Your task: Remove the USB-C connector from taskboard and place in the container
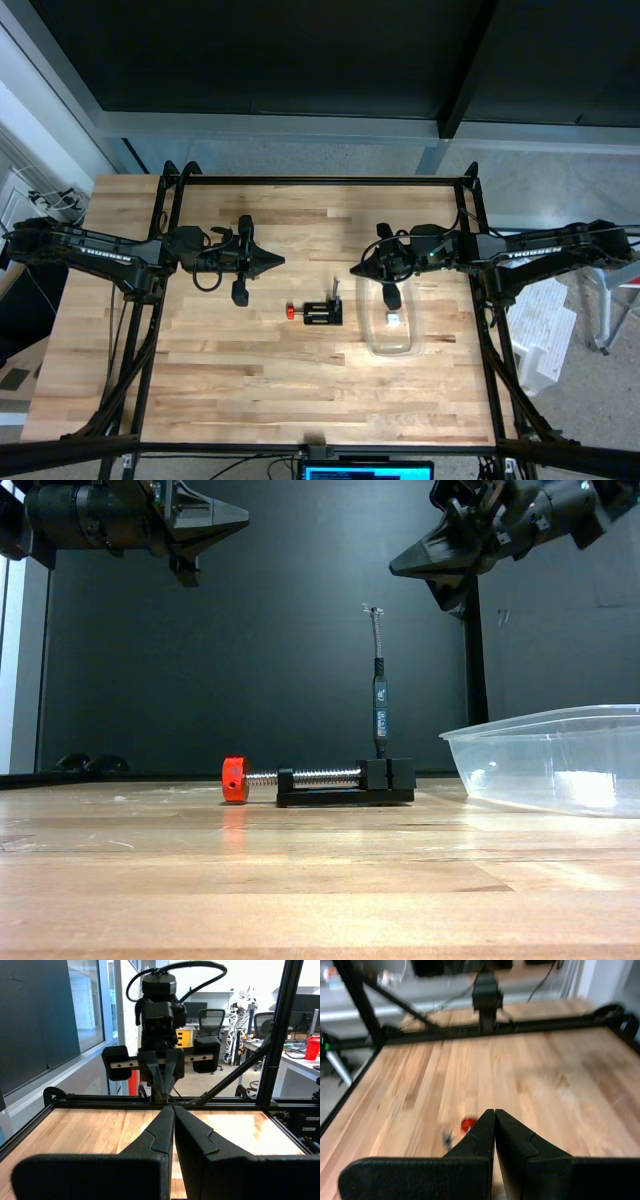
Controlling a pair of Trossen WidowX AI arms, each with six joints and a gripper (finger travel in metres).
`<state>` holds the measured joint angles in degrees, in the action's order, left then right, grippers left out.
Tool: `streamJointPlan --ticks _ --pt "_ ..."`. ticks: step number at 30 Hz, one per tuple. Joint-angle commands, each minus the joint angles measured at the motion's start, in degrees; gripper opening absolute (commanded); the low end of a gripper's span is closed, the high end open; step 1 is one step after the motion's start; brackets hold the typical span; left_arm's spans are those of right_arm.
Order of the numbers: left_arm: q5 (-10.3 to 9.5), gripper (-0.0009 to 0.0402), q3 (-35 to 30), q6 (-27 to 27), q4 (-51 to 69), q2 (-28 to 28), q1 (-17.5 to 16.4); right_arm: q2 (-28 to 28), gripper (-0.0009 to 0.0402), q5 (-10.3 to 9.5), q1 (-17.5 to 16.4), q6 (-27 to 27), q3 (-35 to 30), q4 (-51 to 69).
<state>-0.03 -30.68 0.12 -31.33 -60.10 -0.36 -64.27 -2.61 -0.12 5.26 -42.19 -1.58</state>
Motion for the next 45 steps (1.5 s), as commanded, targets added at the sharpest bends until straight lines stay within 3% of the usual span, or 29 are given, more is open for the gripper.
streamJointPlan --ticks 1,6,13,23,31,41,45 --pt "0.0 0.0 -0.02 0.0 -0.02 -0.02 -0.02 -0.04 0.0 0.66 -1.22 -0.68 -3.21 8.35" --pt "0.0 0.0 -0.02 0.0 -0.04 -0.02 -0.02 -0.04 0.0 5.9 -3.82 -1.03 -7.74 20.57" --pt "0.0 0.0 -0.02 0.0 -0.02 -0.02 -0.02 -2.36 0.0 9.14 -6.84 0.48 -13.31 31.08" --pt "0.0 0.0 -0.02 0.0 -0.02 -0.02 0.0 -13.29 0.0 9.09 -8.5 0.98 -23.39 39.21" --pt "0.0 0.0 -0.02 0.0 -0.02 -0.02 -0.02 -20.59 0.0006 8.92 -8.76 3.32 -27.78 45.03" --pt "0.0 0.0 -0.02 0.0 -0.02 -0.02 0.0 -25.62 0.0113 8.55 -9.05 3.28 -30.99 45.18" --pt "0.0 0.0 -0.02 0.0 -0.02 -0.02 0.0 -28.46 0.0139 8.61 -9.05 3.3 -32.7 45.92"
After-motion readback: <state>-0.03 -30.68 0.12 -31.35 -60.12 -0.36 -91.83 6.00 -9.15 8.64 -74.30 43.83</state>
